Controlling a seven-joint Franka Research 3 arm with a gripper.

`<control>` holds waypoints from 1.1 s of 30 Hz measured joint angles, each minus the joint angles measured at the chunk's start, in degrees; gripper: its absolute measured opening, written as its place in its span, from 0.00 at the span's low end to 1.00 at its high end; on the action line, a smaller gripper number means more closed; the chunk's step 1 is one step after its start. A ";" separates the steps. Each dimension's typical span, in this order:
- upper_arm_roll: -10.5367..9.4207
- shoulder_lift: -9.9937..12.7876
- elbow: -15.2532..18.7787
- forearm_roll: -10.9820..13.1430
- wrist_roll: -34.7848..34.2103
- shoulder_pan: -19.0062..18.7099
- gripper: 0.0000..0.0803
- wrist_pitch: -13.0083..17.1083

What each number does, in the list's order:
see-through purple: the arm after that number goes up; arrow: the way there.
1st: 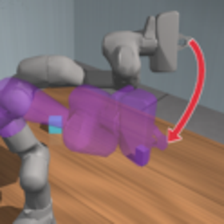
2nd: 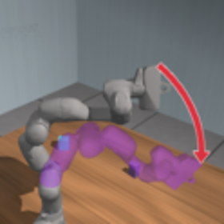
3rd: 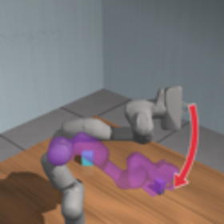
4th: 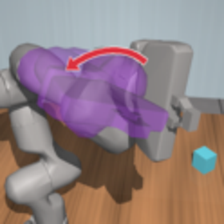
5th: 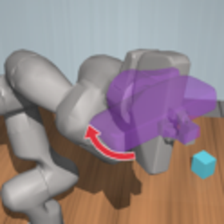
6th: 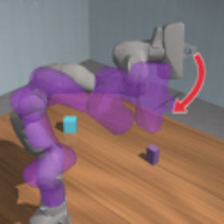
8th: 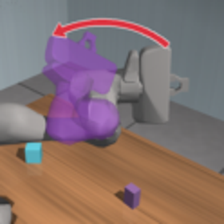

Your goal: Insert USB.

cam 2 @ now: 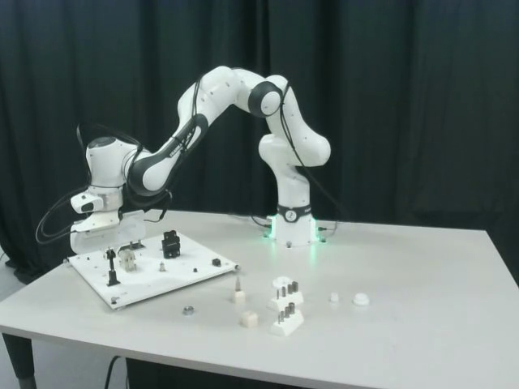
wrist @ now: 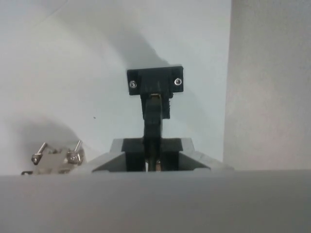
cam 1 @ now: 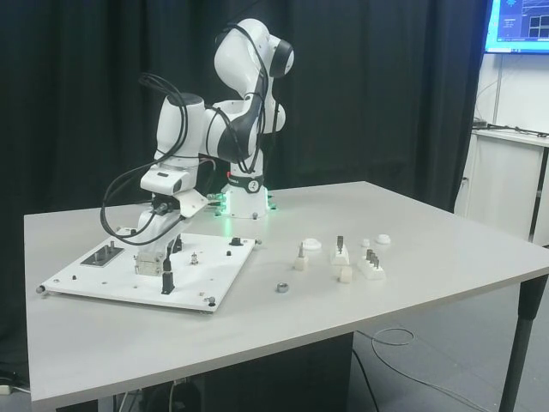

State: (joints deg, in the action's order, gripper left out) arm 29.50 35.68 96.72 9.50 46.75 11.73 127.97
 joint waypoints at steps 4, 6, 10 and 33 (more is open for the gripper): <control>0.00 0.10 0.00 0.15 0.08 0.01 0.08 0.11; 0.00 0.21 0.00 0.29 0.12 0.02 0.08 0.20; 0.00 0.25 0.00 0.62 0.50 0.02 0.08 0.37; 0.07 0.23 -0.09 1.43 1.41 -0.05 0.24 -0.21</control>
State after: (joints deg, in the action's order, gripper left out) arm 29.57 35.91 96.63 10.93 48.16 11.68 127.76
